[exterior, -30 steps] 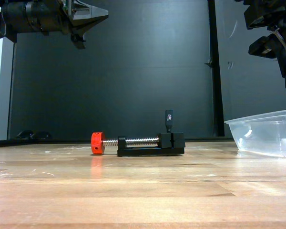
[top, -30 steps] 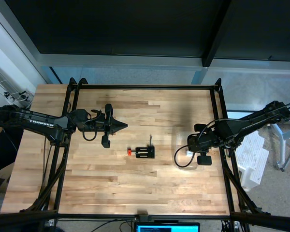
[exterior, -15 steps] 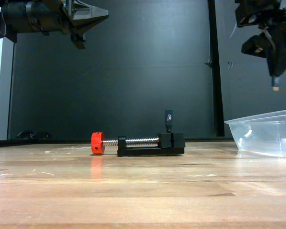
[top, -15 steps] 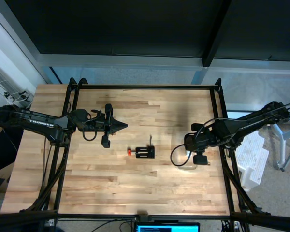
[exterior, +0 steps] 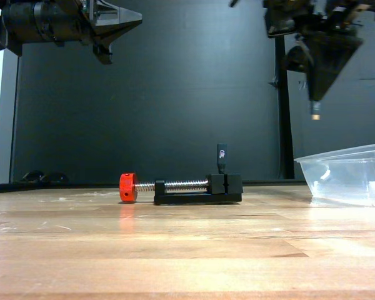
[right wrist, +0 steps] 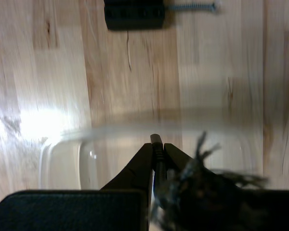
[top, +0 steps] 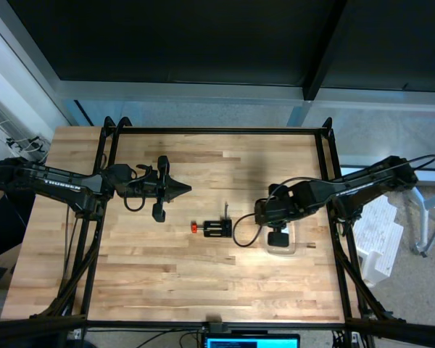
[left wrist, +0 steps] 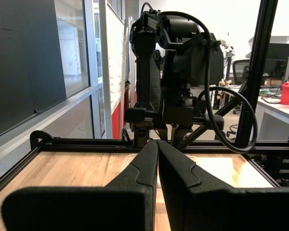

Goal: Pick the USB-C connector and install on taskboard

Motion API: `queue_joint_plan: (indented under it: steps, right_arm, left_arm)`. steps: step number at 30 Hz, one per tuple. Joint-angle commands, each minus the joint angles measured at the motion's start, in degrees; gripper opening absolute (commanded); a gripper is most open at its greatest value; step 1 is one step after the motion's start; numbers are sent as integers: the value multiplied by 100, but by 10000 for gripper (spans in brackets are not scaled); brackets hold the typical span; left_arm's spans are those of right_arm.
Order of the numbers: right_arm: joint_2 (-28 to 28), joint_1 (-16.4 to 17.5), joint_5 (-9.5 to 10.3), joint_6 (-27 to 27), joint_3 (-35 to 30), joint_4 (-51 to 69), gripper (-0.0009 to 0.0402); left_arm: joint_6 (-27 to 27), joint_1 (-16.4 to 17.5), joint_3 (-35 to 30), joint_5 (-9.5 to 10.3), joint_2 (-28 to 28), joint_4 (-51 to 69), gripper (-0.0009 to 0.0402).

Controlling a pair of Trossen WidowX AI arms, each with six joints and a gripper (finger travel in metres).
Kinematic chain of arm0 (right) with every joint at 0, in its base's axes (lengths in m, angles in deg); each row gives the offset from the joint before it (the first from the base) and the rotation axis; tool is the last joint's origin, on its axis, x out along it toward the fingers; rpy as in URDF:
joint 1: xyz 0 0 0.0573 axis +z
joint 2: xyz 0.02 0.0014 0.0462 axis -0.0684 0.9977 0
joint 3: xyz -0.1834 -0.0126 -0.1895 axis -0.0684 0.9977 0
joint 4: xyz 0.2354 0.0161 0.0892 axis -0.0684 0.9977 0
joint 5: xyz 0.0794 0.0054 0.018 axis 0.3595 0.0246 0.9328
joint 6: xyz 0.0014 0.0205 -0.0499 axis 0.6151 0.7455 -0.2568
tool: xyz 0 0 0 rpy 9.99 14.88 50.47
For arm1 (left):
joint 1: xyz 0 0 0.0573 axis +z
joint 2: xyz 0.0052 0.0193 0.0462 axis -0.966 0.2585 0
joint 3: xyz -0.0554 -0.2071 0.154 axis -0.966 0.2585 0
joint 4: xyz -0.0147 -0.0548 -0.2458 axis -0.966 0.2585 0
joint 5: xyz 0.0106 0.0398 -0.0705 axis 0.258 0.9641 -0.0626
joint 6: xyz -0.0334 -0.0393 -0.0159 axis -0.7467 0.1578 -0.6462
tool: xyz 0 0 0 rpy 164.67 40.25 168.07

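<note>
Your right end effector (exterior: 315, 100): pinches USB-C connector (exterior: 314, 114); tray (right wrist: 111, 129) rim beneath.
Your left end effector (left wrist: 157, 144): pressed together; taskboard (exterior: 197, 190) well apart.

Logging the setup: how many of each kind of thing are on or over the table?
taskboard: 1
clear plastic tray: 1
USB-C connector: 1, gripped by the right tool
tools: 2, left tool shut, high at left; right tool above the tray's edge
Total: 5
</note>
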Motion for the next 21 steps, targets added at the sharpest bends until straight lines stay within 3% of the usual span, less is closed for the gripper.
queue_joint_plan:
  steps: [1,21]
  right_arm:
    - [319,-74,-2,-26,-341,-2,0]
    - [1786,-258,0,-136,-1803,33,0]
  left_arm:
    - [0,0,0,0,2,0,0]
    - [0,0,0,0,2,0,0]
